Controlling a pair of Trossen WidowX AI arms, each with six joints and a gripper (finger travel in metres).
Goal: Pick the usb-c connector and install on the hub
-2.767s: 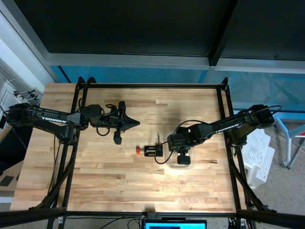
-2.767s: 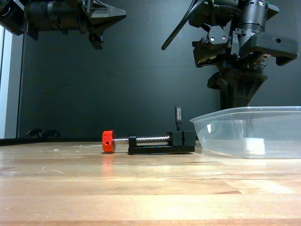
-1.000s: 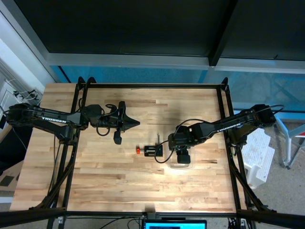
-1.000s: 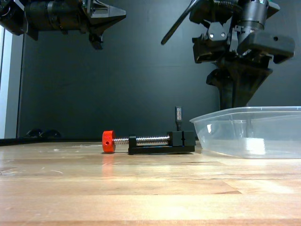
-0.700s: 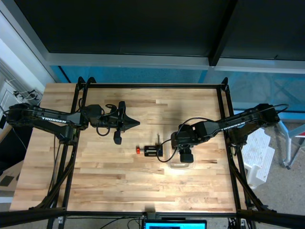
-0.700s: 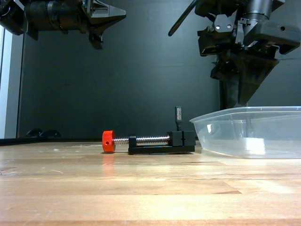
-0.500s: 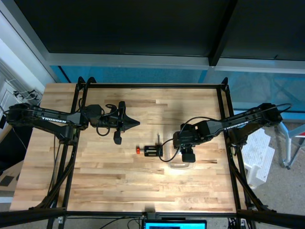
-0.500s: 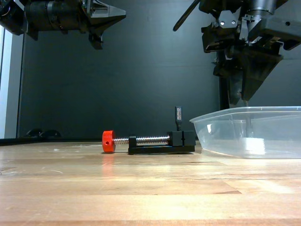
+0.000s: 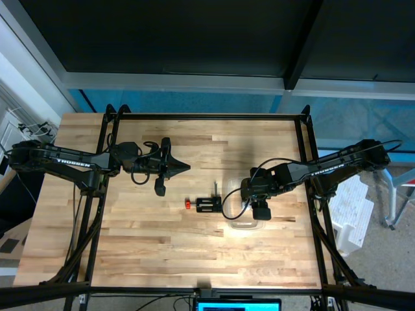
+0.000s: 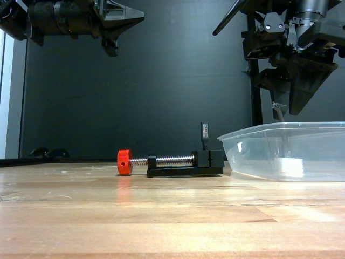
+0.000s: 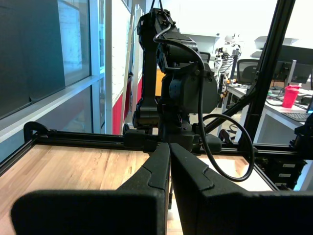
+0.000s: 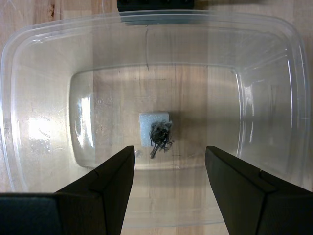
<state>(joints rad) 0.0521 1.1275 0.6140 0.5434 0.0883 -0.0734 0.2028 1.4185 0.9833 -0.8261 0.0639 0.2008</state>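
Left gripper hovers over the table's left half, jaws pressed together. Right gripper, jaws wide, hangs above the clear tub. The usb-c connector lies free on the tub floor. It is likely light and easily nudged, so pinch across its pale block, not the dark wiry part.

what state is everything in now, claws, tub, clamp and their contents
clear plastic tub: upright, holds one piece
small white-and-black piece, likely the usb-c connector: lying free on the tub floor
black right claw: open, empty, above the tub
black left claw: shut, empty, high over the wooden table
black screw clamp with red knob: lying flat, closed
small dark part, maybe the hub: upright in the clamp
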